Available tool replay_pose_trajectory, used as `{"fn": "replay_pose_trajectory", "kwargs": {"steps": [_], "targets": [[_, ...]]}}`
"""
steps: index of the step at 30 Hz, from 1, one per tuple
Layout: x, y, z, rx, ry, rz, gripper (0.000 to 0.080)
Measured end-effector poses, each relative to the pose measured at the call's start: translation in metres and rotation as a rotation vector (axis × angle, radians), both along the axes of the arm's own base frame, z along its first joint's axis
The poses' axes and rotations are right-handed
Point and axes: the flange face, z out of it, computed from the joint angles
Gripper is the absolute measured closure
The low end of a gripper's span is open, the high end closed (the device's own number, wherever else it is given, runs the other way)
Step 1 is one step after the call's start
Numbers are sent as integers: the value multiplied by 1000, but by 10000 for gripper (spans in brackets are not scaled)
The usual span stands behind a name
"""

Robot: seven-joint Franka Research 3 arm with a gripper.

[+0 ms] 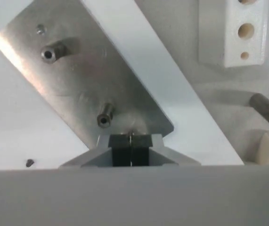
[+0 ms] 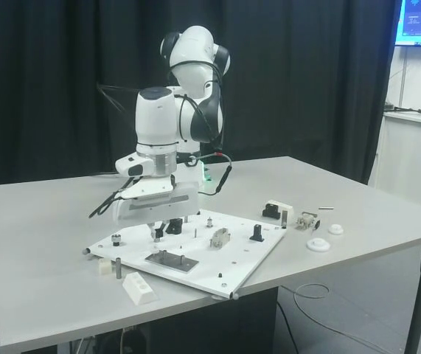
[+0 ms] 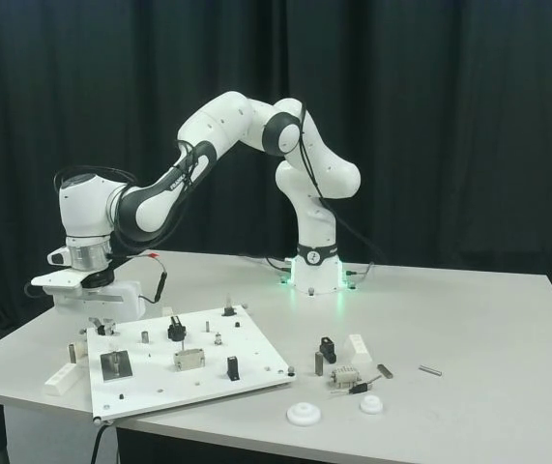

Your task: Remove small gear.

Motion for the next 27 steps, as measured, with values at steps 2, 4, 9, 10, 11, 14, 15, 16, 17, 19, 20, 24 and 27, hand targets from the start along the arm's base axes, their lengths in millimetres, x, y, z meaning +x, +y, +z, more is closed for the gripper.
{"fn": "replay_pose_trajectory", "kwargs": {"steps": [2,4,9,10,11,14,15,16,17,19,20,24,27], "targets": [[0,0,1,-3,1,0,802],[0,0,2,-5,2,1,802],[0,-1,3,-9,1,0,802],[0,-1,3,-10,1,0,802],[1,-1,4,-11,1,1,802],[2,-1,5,-12,-2,2,802],[2,0,5,-13,-3,3,802],[3,0,6,-14,-4,4,802],[3,0,7,-15,-6,5,802],[5,1,9,-17,-9,7,802],[6,2,10,-18,-11,6,802],[9,3,15,-24,-20,-2,706],[12,3,20,-33,-27,-2,706]]}}
